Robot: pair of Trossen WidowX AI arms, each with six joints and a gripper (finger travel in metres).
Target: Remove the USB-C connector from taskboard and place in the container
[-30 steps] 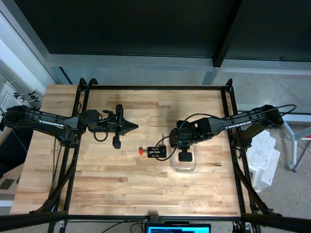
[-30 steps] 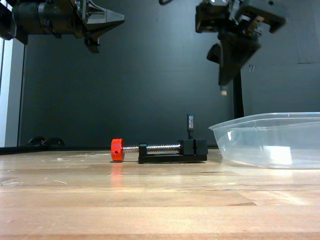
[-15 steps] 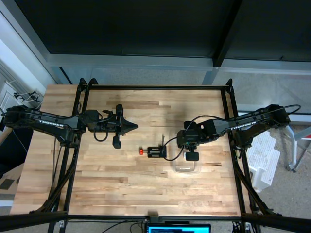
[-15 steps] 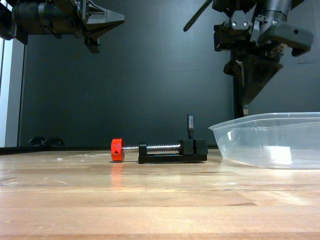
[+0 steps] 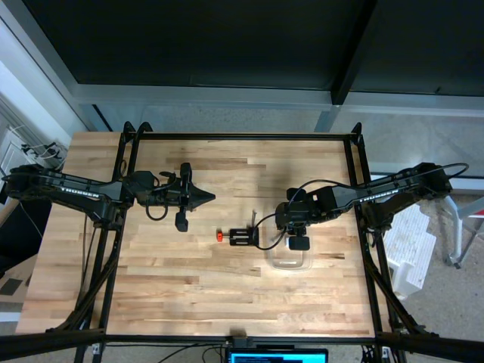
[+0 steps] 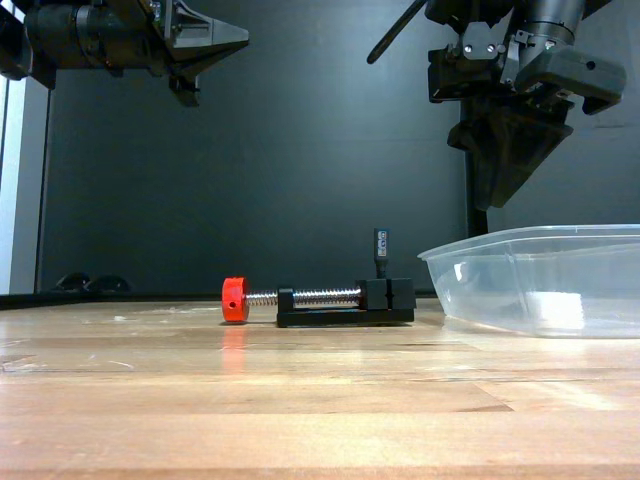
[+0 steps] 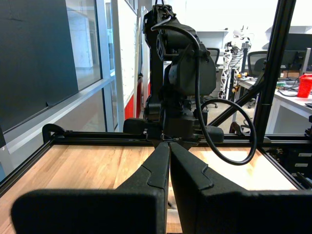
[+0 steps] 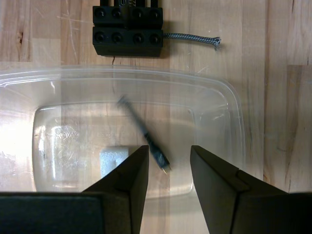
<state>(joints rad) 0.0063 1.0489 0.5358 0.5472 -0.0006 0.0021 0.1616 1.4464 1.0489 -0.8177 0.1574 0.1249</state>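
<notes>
USB-C connector (image 8: pixel 144 131) is in container (image 8: pixel 234 105) under right gripper's (image 8: pixel 169 150) fingers (image 8: pixel 130 181); left gripper (image 5: pixel 210 197) aloft.

Plank-topped wooden counter (image 5: pixel 189 287) carrying two things
A black clamp block (image 5: pixel 243 237) with a red knob lies near its middle, with a clear tray (image 5: pixel 289 262) just beside it.

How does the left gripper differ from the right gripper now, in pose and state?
The left gripper has shut fingers; the right gripper has open fingers. The left gripper points level; the right gripper points down. The left gripper hangs high over the left part of the wooden table; the right gripper hangs over the clear plastic tray, where the slim dark stick-like plug shows. Both are black and hold nothing.
</notes>
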